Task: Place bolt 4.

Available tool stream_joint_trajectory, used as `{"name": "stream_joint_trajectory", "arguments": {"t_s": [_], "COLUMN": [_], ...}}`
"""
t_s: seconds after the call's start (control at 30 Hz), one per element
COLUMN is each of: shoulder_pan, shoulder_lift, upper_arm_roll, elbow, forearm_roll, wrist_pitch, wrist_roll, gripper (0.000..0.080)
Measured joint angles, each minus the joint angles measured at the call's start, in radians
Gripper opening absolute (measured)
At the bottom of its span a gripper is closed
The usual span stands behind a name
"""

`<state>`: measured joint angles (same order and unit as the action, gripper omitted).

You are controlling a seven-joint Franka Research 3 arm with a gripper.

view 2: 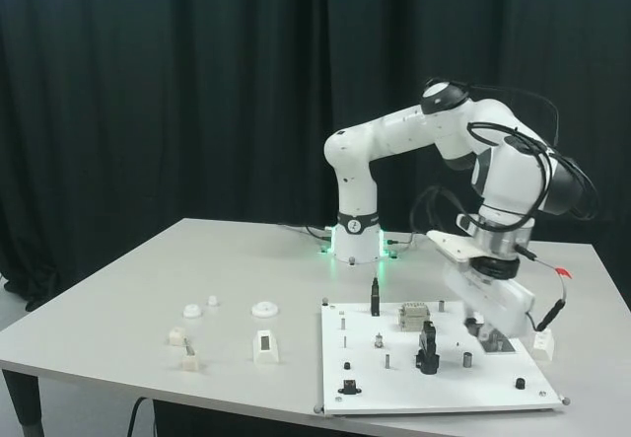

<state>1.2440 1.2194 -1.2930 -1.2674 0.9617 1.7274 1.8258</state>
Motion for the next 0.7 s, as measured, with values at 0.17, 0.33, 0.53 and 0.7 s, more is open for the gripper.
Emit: {"name": "stream_joint_trajectory", "arguments": {"t_s": [0.17,0.33,0.53,0.7], "shoulder_pan": [-0.015,-0.030,-0.044,-0.050], "shoulder_lift": [0.000,0.000,0.000,0.000], "upper_arm_roll": [-0.015,-0.033,-0.059,-0.089], "elbow": [-0.005,-0.021,-0.064,-0.122], "forearm_roll": [-0.034,-0.054,-0.079,-0.089], "wrist_pitch": [-0.014,-0.028,-0.031,-0.027], "wrist_roll": [-0.082,-0.161,-0.273,-0.377], "gripper": [0.0225,0.0225,0.0225,0.0225]}}
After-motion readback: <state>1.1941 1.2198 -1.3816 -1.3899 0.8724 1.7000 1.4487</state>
